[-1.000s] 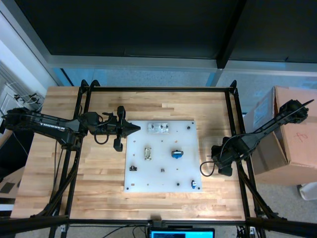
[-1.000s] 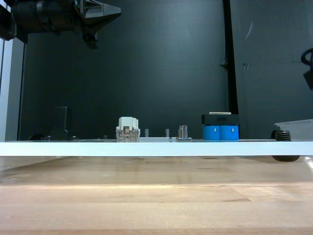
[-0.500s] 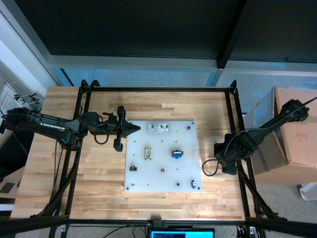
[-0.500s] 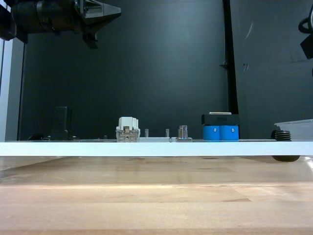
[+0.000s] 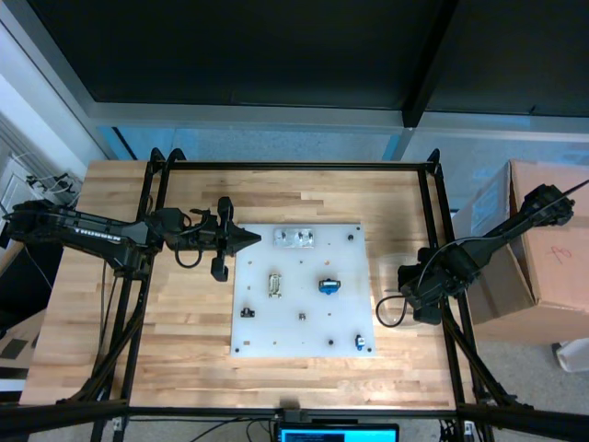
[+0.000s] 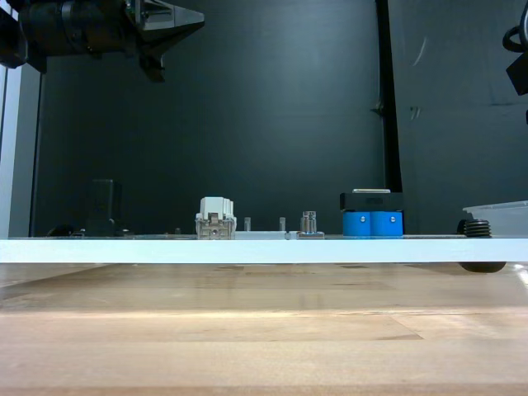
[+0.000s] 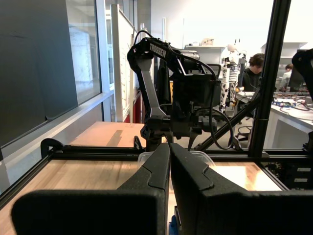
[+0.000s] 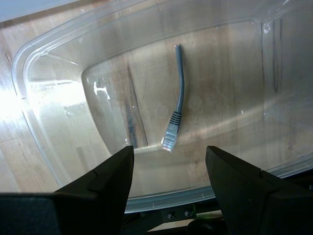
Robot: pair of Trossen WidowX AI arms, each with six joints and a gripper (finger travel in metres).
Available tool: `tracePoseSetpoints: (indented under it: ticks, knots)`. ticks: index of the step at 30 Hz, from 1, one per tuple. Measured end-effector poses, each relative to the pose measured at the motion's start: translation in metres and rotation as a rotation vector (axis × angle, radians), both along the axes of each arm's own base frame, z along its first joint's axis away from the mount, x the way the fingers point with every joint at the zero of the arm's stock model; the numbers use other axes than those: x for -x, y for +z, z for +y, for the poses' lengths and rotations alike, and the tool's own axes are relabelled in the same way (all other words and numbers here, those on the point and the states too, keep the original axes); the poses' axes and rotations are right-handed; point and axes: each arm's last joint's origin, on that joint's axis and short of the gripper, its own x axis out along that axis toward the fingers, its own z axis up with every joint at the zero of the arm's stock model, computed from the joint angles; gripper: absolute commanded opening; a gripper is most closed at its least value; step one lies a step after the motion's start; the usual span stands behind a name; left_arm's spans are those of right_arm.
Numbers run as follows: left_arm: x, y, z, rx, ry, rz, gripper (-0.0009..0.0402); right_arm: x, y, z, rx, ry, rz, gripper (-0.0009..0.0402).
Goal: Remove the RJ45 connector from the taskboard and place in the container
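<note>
**A:** Where's the connector (image 8: 170, 133)?

**B:** It's lying free on the container (image 8: 230, 83) floor. Its cable runs crosswise to the line between the right gripper's (image 8: 167, 155) fingers.

**A:** And the fingers?

**B:** The right ones are spread wide and empty, straight above it. The left gripper (image 5: 247, 238) is pinched together on nothing at the board's (image 5: 304, 343) left edge, well apart.

From above, my right gripper (image 5: 414, 302) hides most of the container (image 6: 495, 219) and the RJ45 connector (image 8: 169, 138) in it, while the low view's edges cut off the container's right side, my right arm (image 6: 518, 70) and the top of my left gripper (image 6: 196, 16).
</note>
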Motion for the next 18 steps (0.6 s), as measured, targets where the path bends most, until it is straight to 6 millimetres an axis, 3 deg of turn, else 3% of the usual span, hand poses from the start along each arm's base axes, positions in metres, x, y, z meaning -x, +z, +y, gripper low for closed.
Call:
tracePoseSetpoints:
  ticks: [6, 18]
  knots:
    - [0.0, 0.0, 0.0, 0.0, 0.0, 0.0, 0.0, -0.004, 0.002, -0.001, 0.018, 0.02, -0.075, 0.0204]
    - [0.0, 0.0, 0.0, 0.0, 0.0, 0.0, 0.0, -0.04, 0.033, -0.023, 0.118, 0.075, -0.624, 0.02]
